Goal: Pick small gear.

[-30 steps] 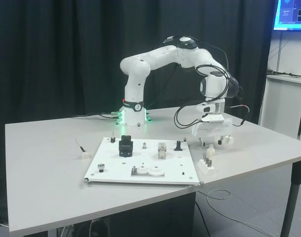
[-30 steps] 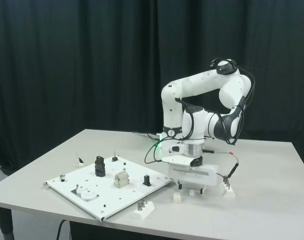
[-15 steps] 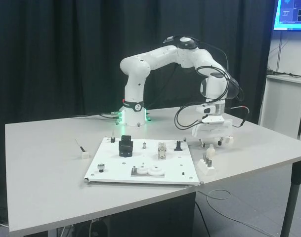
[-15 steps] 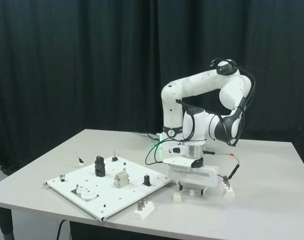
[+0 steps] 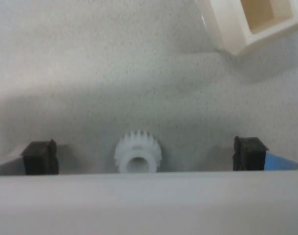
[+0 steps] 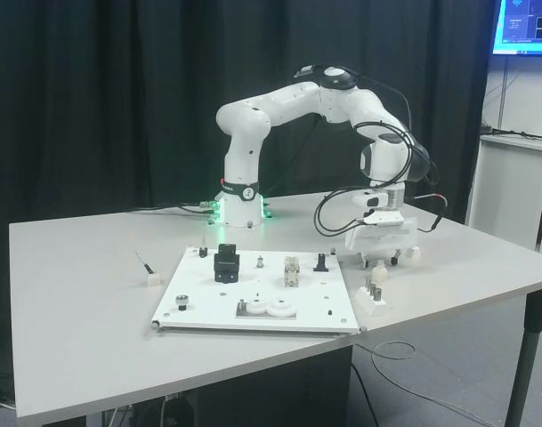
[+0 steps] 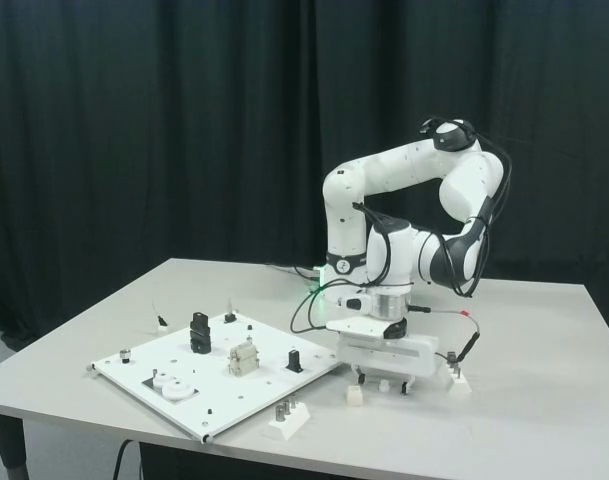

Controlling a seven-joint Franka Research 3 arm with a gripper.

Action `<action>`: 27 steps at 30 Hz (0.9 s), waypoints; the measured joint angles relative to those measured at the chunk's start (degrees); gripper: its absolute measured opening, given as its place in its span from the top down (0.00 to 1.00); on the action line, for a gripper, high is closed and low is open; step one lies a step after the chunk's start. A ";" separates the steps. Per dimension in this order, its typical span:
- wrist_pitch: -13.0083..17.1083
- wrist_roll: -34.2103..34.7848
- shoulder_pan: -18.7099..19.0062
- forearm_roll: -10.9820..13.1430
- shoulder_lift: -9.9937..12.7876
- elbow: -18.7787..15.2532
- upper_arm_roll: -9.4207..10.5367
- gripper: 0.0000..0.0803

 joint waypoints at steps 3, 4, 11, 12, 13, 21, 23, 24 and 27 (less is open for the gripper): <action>0.06 -0.01 -0.17 0.00 0.00 0.03 0.14 0.00; 0.09 -0.02 -0.21 0.00 0.00 0.04 0.16 0.00; 0.29 -0.46 -0.49 0.00 0.00 0.12 0.20 0.15; 0.30 -0.50 -0.51 0.00 0.00 0.14 0.20 0.15; 0.31 -0.52 -0.52 0.00 0.00 0.16 0.20 0.15; 0.36 -0.58 -0.59 0.00 0.00 0.45 0.20 0.61; 0.36 -0.58 -0.63 0.00 0.00 0.55 0.20 0.61; 0.36 -0.58 -0.65 0.00 0.00 0.61 0.20 0.75; 0.36 -0.58 -0.71 0.00 0.00 0.77 0.20 0.75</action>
